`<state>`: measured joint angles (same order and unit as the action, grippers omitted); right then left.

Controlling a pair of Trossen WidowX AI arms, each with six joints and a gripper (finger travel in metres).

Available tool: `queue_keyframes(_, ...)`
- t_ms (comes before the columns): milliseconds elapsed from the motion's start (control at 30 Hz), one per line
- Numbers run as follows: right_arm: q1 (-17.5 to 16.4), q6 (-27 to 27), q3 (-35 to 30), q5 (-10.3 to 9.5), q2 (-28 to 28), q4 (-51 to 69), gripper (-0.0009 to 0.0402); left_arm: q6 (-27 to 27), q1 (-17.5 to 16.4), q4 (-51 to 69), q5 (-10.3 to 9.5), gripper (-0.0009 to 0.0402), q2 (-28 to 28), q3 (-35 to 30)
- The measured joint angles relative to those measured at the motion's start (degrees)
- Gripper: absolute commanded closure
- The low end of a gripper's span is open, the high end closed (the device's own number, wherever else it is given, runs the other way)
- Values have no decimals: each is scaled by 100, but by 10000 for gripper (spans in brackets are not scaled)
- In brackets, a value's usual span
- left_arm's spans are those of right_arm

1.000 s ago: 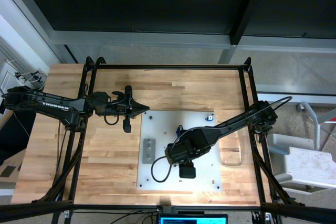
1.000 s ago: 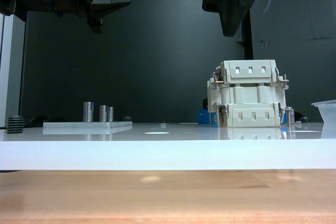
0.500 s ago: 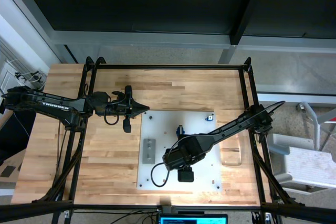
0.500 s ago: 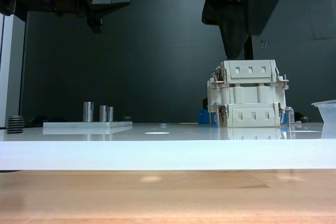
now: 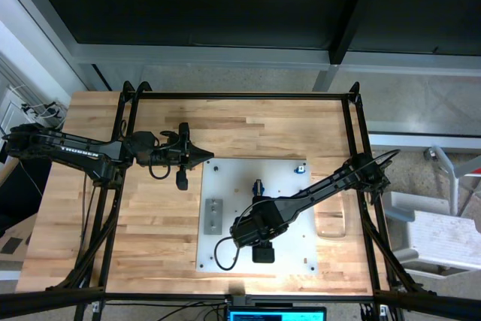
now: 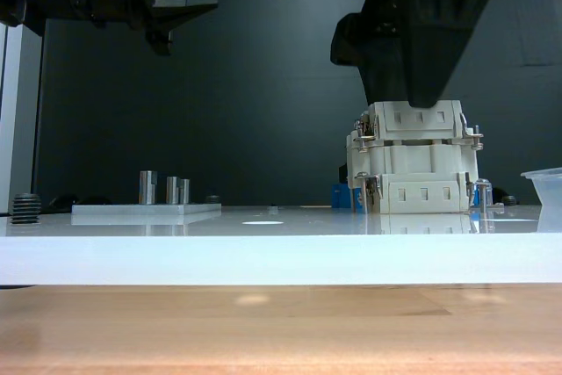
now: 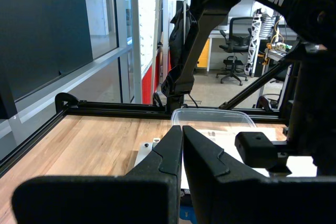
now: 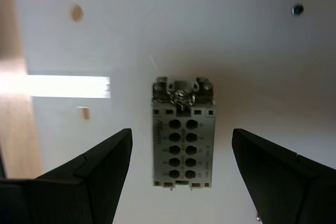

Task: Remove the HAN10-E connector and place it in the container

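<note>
Nearest you, over the near half of the task board point(image 5: 225, 261), your right gripper point(image 6: 409, 94) hangs directly above the HAN10-E connector point(image 8: 182, 132); its fingers are spread wide, one either side of the pale block with clear board showing between each finger and the connector, so nothing is grasped; from table height the gripper's underside looks to be right at the connector's top, though you cannot tell whether it is touching; the connector sits upright on the board, seated on the matching pale housing beneath it, so by my read the removal has not begun; what you have is the line-up, and what is left is everything that counts: close on the block, pull it free, carry it across, let it go; off to the right, just beside the board on the wooden table point(image 5: 150, 231), the container point(image 5: 331, 223) waits, and nothing can be seen in it; a little farther back on the board stand the plain grey block point(image 5: 214, 216) and the small blue part point(image 5: 258, 186), both apart from the action; farthest away, at the board's far-left corner, your left gripper point(image 5: 199, 157) is held high above the table with its fingers pressed together on nothing, looking parked.
</note>
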<state>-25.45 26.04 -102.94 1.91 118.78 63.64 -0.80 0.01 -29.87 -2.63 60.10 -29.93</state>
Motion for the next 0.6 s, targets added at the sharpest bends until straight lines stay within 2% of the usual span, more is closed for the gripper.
queue_keyframes(367, -4, -20, 273, 0, 33, -282, 139, 0, 0, -7, -2, 393, 0, -2)
queue_keyframes(600, -4, -116, 280, 0, 33, -308, 165, 0, 0, 4, 0, 393, 0, 0)
